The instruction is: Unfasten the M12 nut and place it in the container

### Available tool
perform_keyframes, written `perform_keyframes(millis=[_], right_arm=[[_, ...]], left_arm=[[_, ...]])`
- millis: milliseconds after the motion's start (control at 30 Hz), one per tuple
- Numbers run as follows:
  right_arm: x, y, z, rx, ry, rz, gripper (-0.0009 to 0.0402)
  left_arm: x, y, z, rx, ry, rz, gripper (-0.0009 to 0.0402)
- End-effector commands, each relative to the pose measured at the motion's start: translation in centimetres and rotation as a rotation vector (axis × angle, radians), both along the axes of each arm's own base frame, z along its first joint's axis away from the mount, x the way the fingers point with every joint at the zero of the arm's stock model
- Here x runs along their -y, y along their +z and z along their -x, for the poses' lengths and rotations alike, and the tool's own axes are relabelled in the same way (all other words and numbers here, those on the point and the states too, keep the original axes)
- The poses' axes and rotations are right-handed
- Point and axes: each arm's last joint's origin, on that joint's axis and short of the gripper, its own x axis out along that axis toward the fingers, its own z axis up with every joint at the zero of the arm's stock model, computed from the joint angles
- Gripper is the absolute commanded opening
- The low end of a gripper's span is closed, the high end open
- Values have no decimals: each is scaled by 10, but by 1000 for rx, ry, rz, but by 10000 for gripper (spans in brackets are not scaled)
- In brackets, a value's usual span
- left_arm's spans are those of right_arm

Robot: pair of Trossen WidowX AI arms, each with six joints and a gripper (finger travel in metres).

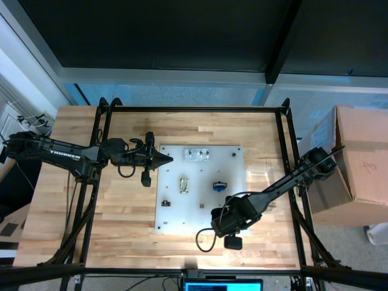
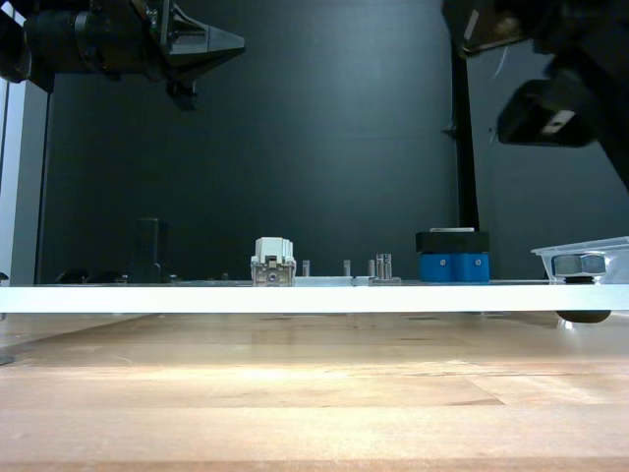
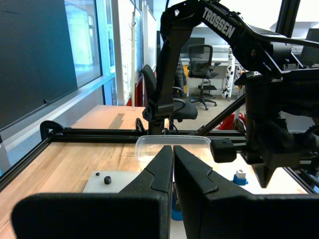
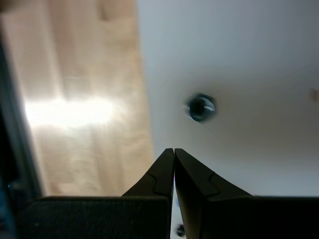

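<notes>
Board (image 1: 182, 218): R arm reaches in over its near right edge, L arm hangs over the far left edge.

L gripper (image 3: 173, 148): fingers pressed together, empty, high above the board.

R gripper (image 4: 174, 151): tips closed to a point, nothing between them, aimed down at the board. The nut is clear of the tips, offset to one side.

Container (image 2: 590, 246): clear tray, off the board's right side. No nut seen in it in the high view.

Next move, imo: open R wide, centre over the nut, drop straight so the pads land on opposite flats, not corners. Grip firm, turn CCW in short bites, regrip. Lift only once the thread lets go.

M12 nut (image 4: 202, 108): small silver hex, dark core, sits level on its stud (image 2: 580, 280), not held.
</notes>
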Motion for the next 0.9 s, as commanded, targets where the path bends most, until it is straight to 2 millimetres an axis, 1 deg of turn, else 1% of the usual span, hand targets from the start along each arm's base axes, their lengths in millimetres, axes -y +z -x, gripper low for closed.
perform_keyframes(millis=[33, 167, 367, 600, 900], right_arm=[[-2, -7, -4, 0, 16, 3, 0], [-4, -18, -7, -11, 19, 14, 0], [-7, -28, -12, -7, 35, 18, 0], [-5, -29, -11, 8, 21, 62, 0], [-4, -29, -10, 2, 12, 74, 0]], left_arm=[[0, 0, 0, -2, 0, 0, 0], [0, 0, 0, 0, 0, 0, 0], [0, 0, 0, 0, 0, 0, 0], [0, 0, 0, 0, 0, 0, 0], [0, 0, 0, 0, 0, 0, 0]])
